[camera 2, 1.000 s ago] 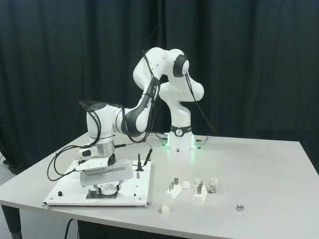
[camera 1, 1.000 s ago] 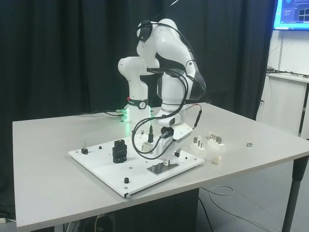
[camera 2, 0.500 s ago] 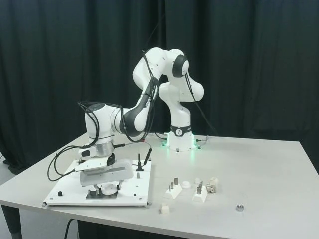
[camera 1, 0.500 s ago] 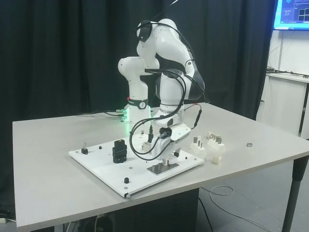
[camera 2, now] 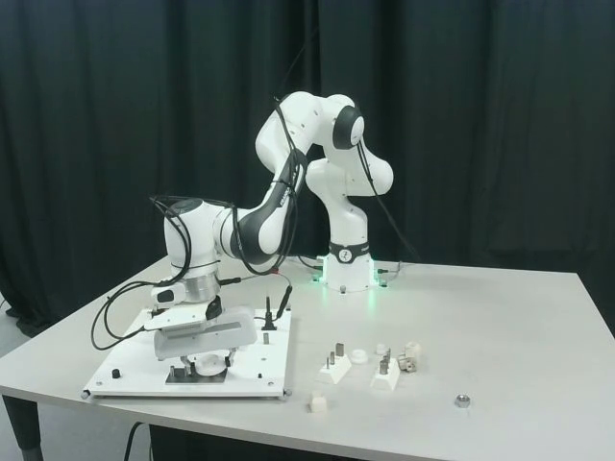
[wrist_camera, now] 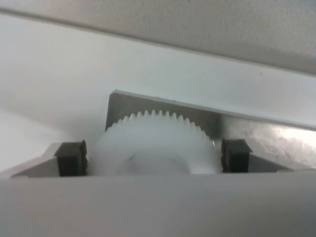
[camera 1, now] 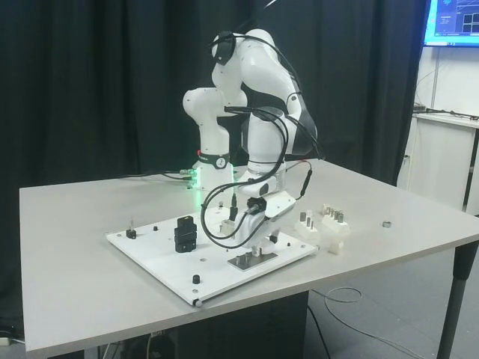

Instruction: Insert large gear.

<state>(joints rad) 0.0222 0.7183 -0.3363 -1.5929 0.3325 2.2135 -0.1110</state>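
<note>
Change: between the earlier frames and now the arm [camera 1: 258,112] rose slightly off the board [camera 1: 157,254].
Wrist view: the gripper [wrist_camera: 154,159] was clenched on the gear [wrist_camera: 155,143], black pads [wrist_camera: 70,157] pinching its sides, likely to keep it level over the grey plate [wrist_camera: 126,106].
First room view: the gripper hung low at the board's 3 o'clock side, probably lining up with a peg.
Second room view: the gear [camera 2: 206,364] sat just above the plate [camera 2: 192,376]; seating not yet confirmed.

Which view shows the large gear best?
The wrist view: the large gear fills it, teeth visible, between the gripper pads. In the second room view it is a small white disc; the first hardly shows it.
</note>
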